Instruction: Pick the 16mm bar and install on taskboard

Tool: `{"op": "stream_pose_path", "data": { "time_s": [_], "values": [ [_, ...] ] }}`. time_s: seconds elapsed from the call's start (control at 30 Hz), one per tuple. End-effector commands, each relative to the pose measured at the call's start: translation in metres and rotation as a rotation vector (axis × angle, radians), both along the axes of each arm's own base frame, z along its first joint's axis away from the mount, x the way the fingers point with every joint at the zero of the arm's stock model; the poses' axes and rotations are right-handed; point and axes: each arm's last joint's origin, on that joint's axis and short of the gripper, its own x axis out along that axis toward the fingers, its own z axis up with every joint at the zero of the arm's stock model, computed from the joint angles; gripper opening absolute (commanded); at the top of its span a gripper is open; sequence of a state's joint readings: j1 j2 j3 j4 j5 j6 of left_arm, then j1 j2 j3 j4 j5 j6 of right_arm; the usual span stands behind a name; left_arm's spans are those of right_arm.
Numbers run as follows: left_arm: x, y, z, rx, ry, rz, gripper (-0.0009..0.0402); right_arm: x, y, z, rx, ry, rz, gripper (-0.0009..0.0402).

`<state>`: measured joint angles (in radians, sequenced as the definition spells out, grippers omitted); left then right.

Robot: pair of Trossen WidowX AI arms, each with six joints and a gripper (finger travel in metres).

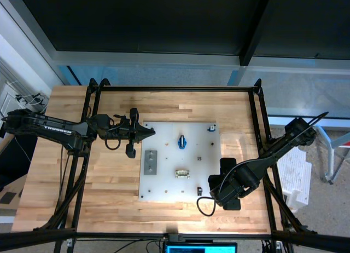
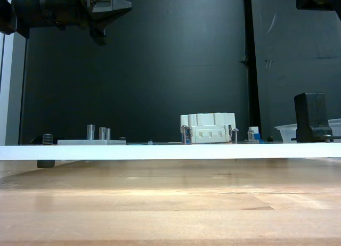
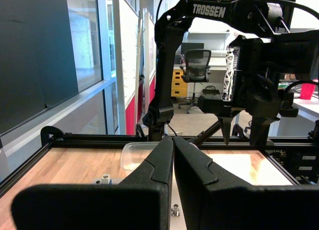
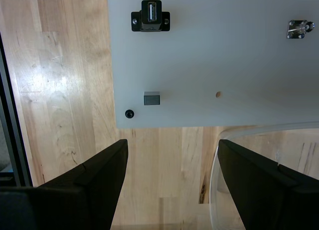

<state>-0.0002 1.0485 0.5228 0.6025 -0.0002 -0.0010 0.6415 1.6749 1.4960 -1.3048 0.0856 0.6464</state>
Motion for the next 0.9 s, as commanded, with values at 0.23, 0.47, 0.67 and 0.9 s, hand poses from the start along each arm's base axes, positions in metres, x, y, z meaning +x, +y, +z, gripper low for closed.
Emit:
{"op": "stream_pose_path", "data": {
  "time_s": [0.23, 0.47, 0.67, 0.9],
  "values": [
    [0.000, 0.000, 0.000, 0.000, 0.000, 0.000, 0.0000, 0.000, 0.000, 0.000, 0.005, 0.003, -0.006, 0.0252],
    [0.000, 0.000, 0.000, 0.000, 0.000, 0.000, 0.0000, 0.008, -0.020, 0.010, -0.035, -0.086, -0.068, 0.0249],
    [0.000, 0.000, 0.000, 0.000, 0.000, 0.000, 0.0000, 0.018, -0.055, 0.026, -0.035, -0.171, -0.104, 0.0189],
    [0.000, 0.000, 0.000, 0.000, 0.000, 0.000, 0.0000, 0.029, -0.095, 0.040, -0.040, -0.258, -0.097, 0.0067]
  ]
}}
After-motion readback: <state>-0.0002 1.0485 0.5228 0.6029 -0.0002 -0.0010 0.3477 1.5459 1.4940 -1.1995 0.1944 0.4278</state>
